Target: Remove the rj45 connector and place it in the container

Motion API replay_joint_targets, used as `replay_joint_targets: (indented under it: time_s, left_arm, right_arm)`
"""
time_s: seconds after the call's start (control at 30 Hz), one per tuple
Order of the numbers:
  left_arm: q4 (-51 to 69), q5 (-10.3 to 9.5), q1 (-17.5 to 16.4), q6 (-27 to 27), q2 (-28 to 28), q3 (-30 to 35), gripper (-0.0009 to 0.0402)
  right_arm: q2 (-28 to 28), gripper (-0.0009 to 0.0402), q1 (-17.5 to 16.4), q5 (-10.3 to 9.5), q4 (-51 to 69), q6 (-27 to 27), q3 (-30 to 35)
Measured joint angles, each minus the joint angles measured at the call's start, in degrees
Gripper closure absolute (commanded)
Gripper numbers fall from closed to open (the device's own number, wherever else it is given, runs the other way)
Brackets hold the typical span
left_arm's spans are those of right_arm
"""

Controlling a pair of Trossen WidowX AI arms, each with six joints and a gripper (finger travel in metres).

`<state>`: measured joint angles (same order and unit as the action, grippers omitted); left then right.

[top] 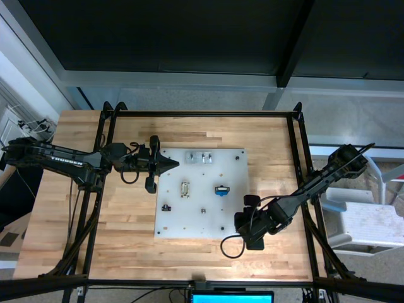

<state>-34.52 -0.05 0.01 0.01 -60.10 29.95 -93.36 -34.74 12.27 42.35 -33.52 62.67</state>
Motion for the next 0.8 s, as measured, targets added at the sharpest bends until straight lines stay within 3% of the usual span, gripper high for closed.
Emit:
replay_joint_targets:
  time_s: [0.43, 0.8]
  left_arm:
    - [0.0, 0.0, 0.0, 0.0, 0.0, 0.0, 0.0392]
    - [0.0, 0.0, 0.0, 0.0, 0.0, 0.0, 0.0392]
  right_arm:
    - [0.0, 0.0397, -0.1, -0.28, 0.1, 0.1, 0.0]
    - [0.0, 0.0393, 0.0, -0.11, 0.2, 0.2, 0.0]
